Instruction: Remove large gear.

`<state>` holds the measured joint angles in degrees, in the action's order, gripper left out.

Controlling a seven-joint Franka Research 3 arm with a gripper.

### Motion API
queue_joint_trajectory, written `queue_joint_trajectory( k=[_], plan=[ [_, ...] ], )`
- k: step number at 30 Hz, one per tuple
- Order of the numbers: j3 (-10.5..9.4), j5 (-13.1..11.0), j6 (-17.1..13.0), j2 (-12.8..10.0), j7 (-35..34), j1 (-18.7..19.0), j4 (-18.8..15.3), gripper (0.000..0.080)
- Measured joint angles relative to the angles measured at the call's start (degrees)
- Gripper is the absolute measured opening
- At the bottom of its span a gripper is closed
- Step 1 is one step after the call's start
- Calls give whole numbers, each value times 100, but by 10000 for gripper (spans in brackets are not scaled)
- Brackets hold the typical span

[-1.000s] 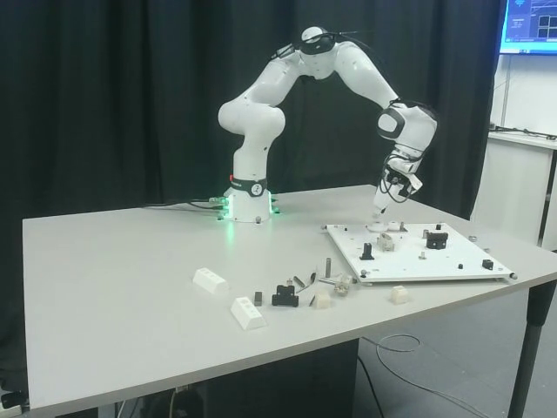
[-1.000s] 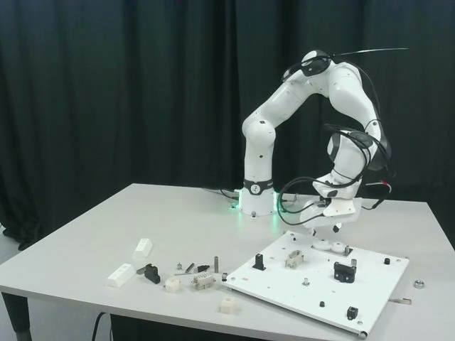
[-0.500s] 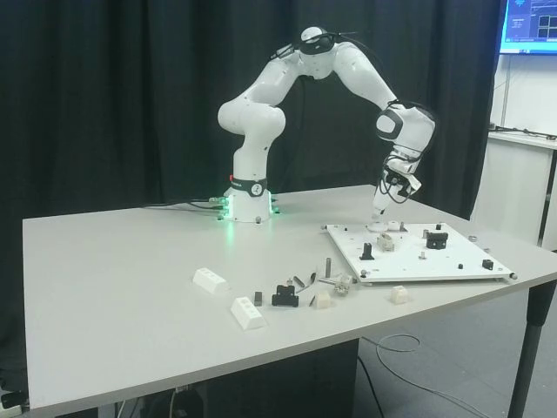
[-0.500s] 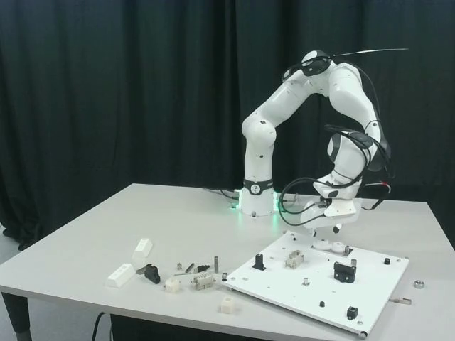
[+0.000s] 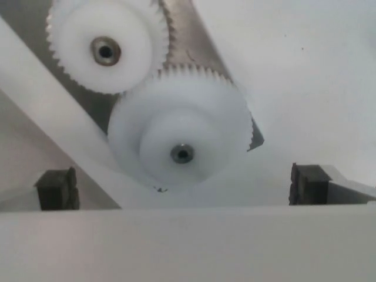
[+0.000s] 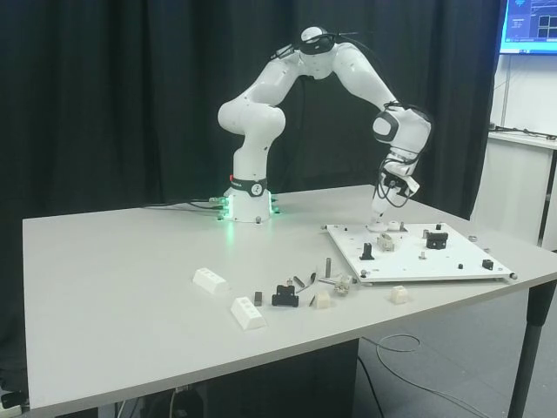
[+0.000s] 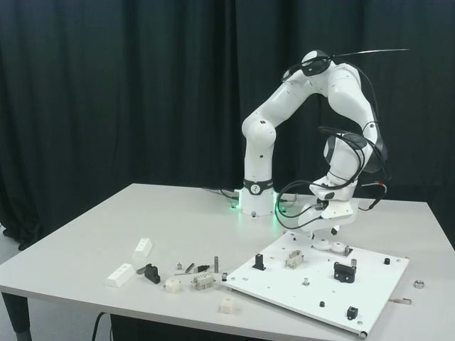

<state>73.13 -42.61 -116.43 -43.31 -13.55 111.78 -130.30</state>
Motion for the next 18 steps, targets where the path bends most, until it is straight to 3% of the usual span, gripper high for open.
queue_joint_trajectory(
  k=[18],
  plan=[
    [-3,-351,-124,-135,254,-13,-95,800]
  ],
)
